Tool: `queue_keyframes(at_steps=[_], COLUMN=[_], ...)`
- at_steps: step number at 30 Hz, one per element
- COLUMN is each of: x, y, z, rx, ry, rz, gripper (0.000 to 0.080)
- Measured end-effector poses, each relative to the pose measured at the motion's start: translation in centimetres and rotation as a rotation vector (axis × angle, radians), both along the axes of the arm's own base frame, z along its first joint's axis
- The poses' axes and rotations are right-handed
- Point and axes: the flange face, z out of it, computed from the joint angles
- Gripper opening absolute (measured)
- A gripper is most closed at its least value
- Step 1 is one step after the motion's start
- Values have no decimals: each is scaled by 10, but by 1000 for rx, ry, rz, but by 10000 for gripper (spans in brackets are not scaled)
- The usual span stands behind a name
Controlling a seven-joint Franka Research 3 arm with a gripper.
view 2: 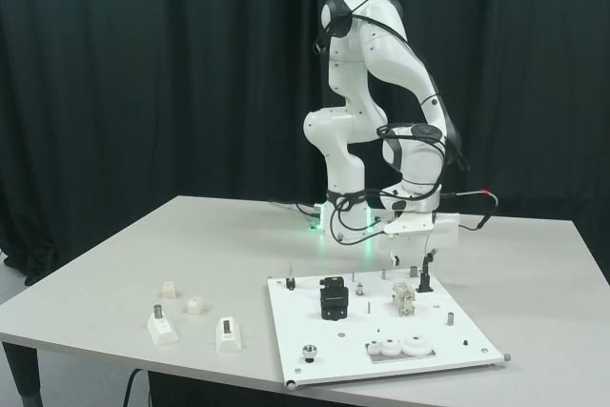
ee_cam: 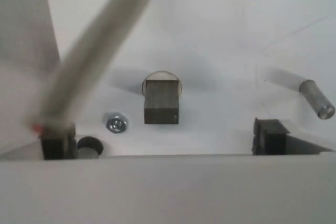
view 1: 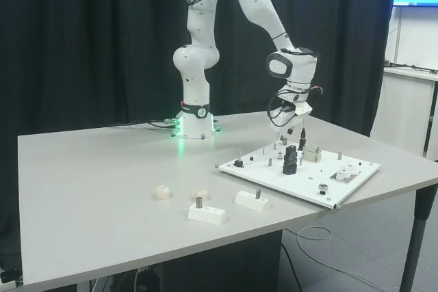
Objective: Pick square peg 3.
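Note:
In the wrist view a dark grey square peg (ee_cam: 161,101) stands upright in a round socket on the white board (ee_cam: 226,35). It sits midway between my two black fingertips (ee_cam: 270,135), just beyond them and apart from both. My gripper (ee_cam: 163,141) is open with nothing held. In the room views the gripper (view 1: 293,123) (view 2: 412,256) hangs low over the far part of the board (view 1: 356,184) (view 2: 286,335), with a small dark upright peg (view 1: 302,135) (view 2: 424,281) just below it. A cable crosses the wrist view and hides part of the board.
Near the square peg are a grey round peg (ee_cam: 317,99), a metal nut (ee_cam: 116,124) and a round hole (ee_cam: 89,145). The board also carries a black block (view 1: 290,158) (view 2: 334,297) and white gears (view 2: 400,348). Loose white blocks (view 1: 207,213) (view 2: 160,326) lie on the grey table.

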Motion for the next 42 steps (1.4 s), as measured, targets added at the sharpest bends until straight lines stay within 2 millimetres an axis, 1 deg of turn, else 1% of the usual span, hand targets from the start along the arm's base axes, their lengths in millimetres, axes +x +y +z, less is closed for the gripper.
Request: queue_keyframes(at_steps=[1, 2, 7, 8, 21, 29, 42], x=[0, 1, 2, 2, 6, 11, 18], y=[0, 0, -2, -2, -5, -7, -16], z=[1, 2, 6, 7, 21, 33, 54], rx=[0, 1, 2, 3, 11, 25, 38], ry=[-1, -1, -1, -2, -13, -35, -53], rz=[-1, -2, -5, -6, -15, -24, -50], gripper=[675, 773, 773, 795, 800, 800, 800])
